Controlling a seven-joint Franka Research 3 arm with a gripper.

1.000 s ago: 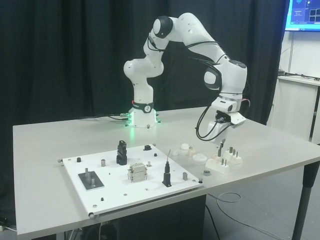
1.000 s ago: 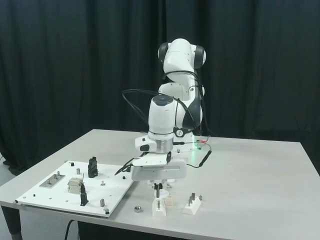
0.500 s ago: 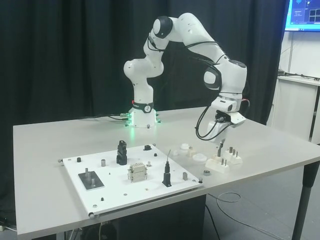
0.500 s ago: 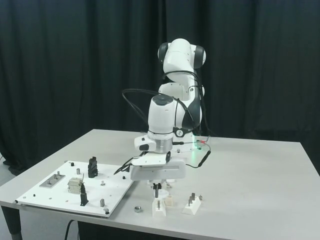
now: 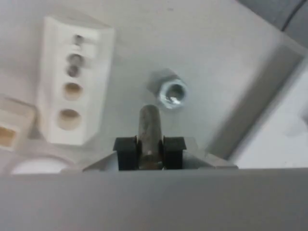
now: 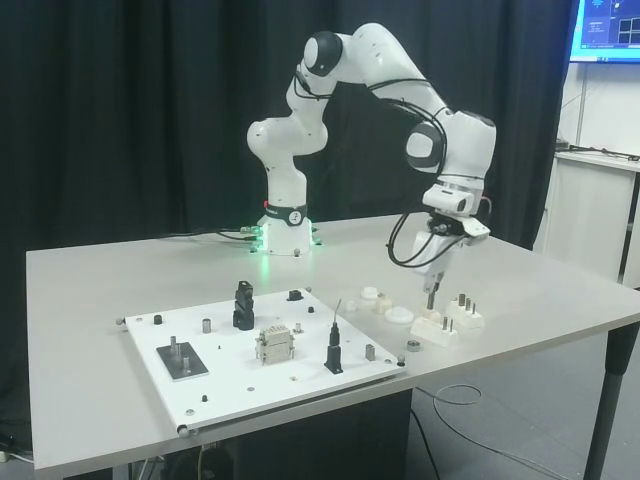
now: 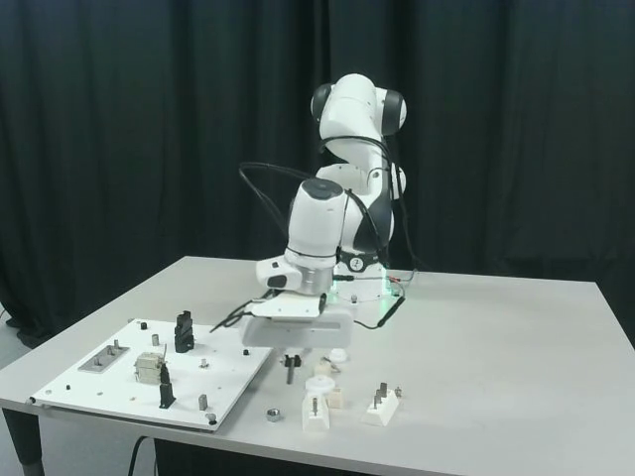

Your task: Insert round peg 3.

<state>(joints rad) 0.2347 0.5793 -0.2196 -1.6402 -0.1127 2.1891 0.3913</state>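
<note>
Open tabletop is seen btwn white holder block (image 7: 317,411) & white board (image 7: 149,382), w/ only a nut (image 7: 271,415) there

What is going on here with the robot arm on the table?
The white Franka arm's gripper holds a round metal peg between its jaws, lifted clear of the white peg holder near the table's front edge. Seen from the wrist, the peg hangs above the grey table beside a loose hex nut. The white assembly board, where it may go, lies off to the side.

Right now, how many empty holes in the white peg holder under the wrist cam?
2, side by side at one end of the white peg holder; its other two holes appear filled. The gripper holds the round peg.
</note>
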